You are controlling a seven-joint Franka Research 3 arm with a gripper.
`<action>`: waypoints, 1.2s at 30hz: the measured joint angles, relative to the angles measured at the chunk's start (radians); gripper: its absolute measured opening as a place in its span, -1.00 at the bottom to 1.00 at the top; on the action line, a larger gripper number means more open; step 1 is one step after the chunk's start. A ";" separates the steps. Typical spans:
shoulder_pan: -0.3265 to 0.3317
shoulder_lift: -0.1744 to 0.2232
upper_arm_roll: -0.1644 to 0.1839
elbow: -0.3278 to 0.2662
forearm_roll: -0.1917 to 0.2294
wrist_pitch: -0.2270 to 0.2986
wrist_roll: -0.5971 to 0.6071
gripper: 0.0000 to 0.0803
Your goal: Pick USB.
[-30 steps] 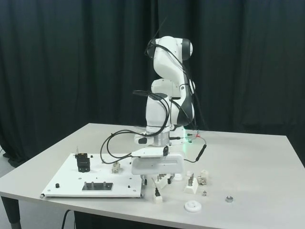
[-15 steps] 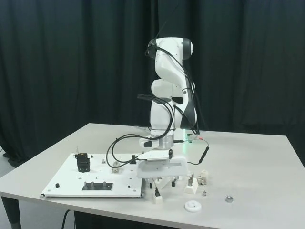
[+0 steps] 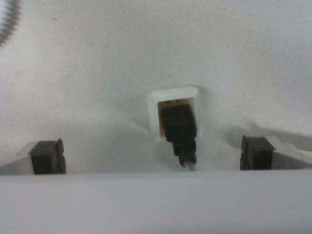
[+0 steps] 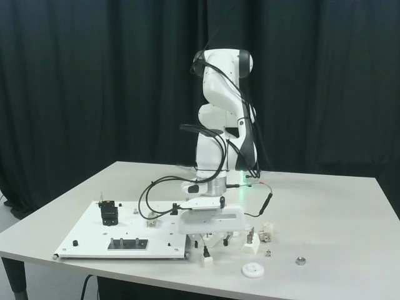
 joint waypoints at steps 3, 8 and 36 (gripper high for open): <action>-0.004 0.001 0.000 -0.004 0.001 0.009 0.000 0.99; -0.010 0.004 0.000 -0.009 0.011 0.024 0.000 0.99; -0.014 0.033 0.008 -0.010 0.036 0.072 -0.059 0.31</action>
